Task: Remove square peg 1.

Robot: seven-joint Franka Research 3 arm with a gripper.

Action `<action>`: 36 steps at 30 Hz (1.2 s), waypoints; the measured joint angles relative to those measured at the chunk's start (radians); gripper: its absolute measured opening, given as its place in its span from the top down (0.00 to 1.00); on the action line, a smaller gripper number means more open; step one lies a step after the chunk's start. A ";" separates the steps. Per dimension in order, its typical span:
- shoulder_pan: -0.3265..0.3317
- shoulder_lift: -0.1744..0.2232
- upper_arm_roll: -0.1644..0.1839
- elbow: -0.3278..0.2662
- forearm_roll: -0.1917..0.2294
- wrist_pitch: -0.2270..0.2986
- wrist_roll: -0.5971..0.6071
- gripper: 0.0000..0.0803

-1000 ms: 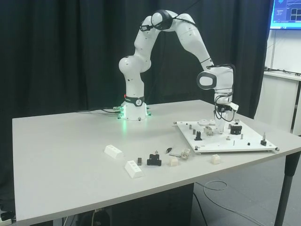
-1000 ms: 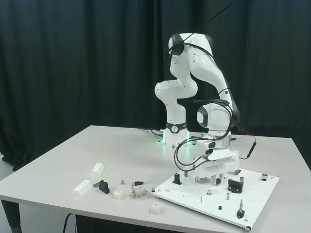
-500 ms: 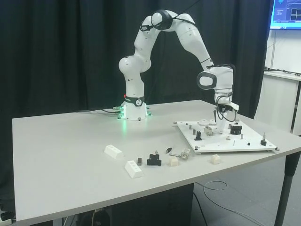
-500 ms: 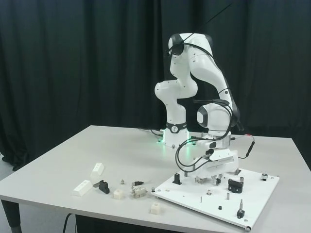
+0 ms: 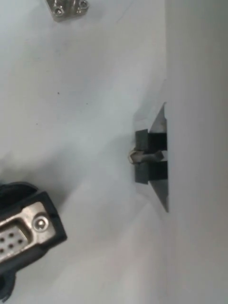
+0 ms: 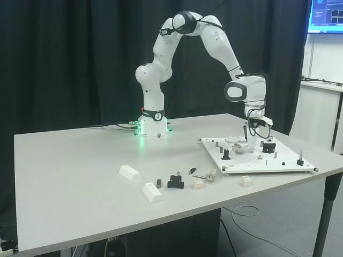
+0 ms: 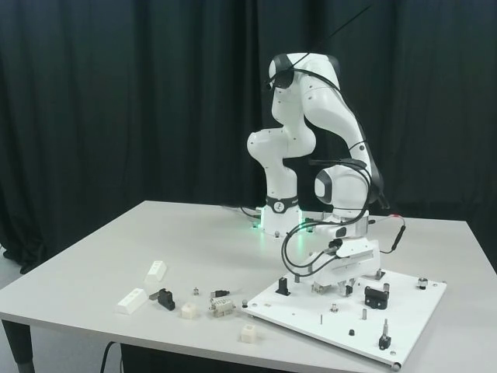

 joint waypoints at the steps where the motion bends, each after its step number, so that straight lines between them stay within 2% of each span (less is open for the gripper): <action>1: 0.000 0.000 0.000 0.000 0.000 0.000 -0.004 0.95; 36: -0.007 0.000 0.005 0.005 0.000 -0.011 -0.111 0.95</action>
